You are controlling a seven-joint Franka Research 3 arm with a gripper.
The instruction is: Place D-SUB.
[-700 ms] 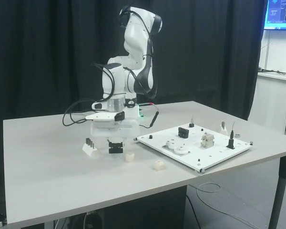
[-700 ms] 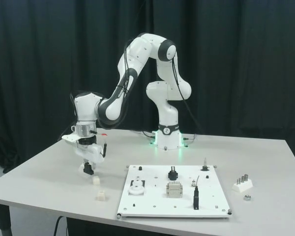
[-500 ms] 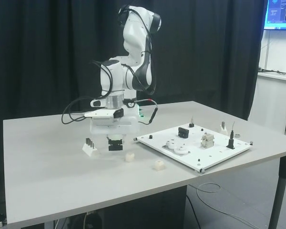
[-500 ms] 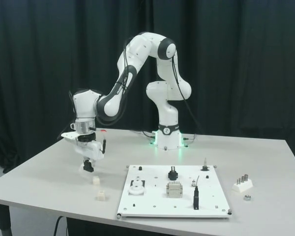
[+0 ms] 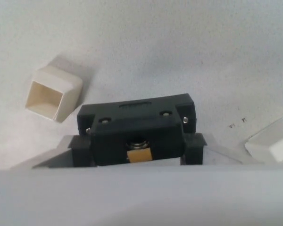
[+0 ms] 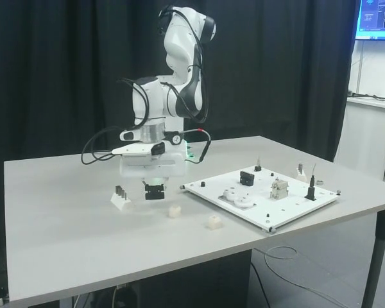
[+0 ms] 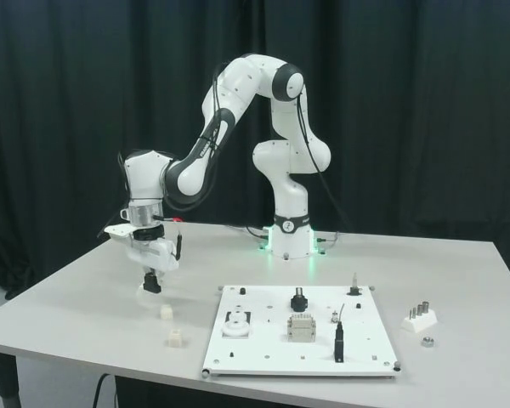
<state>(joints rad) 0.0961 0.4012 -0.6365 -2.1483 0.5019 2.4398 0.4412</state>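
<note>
Now the black D-SUB [image 5: 137, 129] rides clamped in the tool [image 6: 154, 191], hanging clear above the counter [image 6: 64, 218], and a small white cap [image 5: 53, 92] sits just beside and below it. Well off to one side waits the white board [image 7: 302, 336]. My call: carry it level and unhurried to the board, keep the connector square in the grip, then line it up above its seat before lowering.

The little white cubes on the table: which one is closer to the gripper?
The white cube lying nearer the gripper, almost under it. The other cube sits farther off, toward the table's front edge by the white board.
</note>
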